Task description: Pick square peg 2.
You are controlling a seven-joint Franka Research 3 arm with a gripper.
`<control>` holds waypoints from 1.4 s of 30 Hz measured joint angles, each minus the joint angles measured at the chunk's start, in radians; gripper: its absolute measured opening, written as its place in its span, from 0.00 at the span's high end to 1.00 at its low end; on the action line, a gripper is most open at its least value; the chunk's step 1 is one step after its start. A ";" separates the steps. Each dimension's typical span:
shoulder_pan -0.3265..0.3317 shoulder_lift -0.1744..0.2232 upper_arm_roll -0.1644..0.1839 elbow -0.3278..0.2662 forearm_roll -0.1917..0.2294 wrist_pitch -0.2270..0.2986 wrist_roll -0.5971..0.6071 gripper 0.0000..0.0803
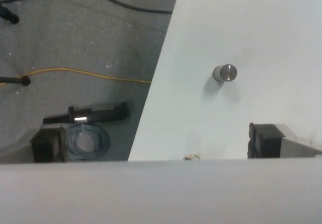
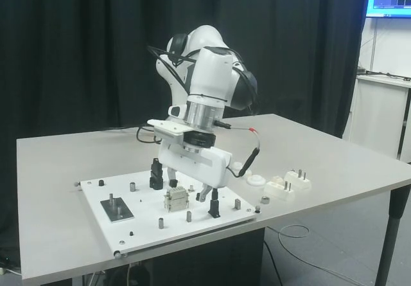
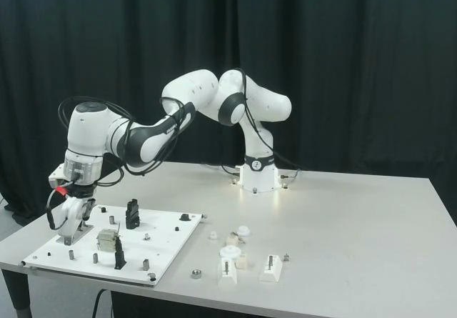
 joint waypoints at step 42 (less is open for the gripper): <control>0.007 -0.043 0.045 0.000 -0.065 -0.108 -0.139 0.00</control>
